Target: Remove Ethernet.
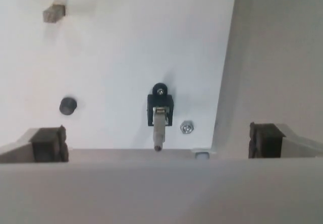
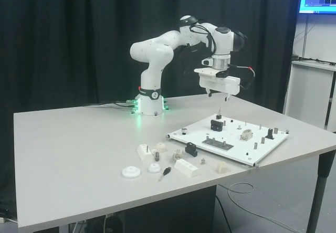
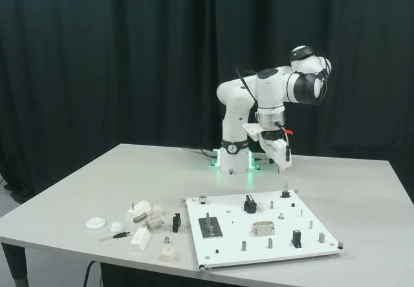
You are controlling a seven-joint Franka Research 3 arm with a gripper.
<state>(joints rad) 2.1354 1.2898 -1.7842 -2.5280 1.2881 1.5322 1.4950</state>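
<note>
Gripper [image 1: 156, 143] hovering above white board [image 1: 116, 42], fingers [image 1: 48, 144] wide apart, empty. Ethernet plug [image 1: 159, 125] seated in black socket [image 1: 160, 105] directly below. Probably light, rigid, latch fragile; best gripped across plug body.

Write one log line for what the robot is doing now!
phase: approach | gripper: open, above board | Ethernet plug: seated in black socket, untouched
</note>
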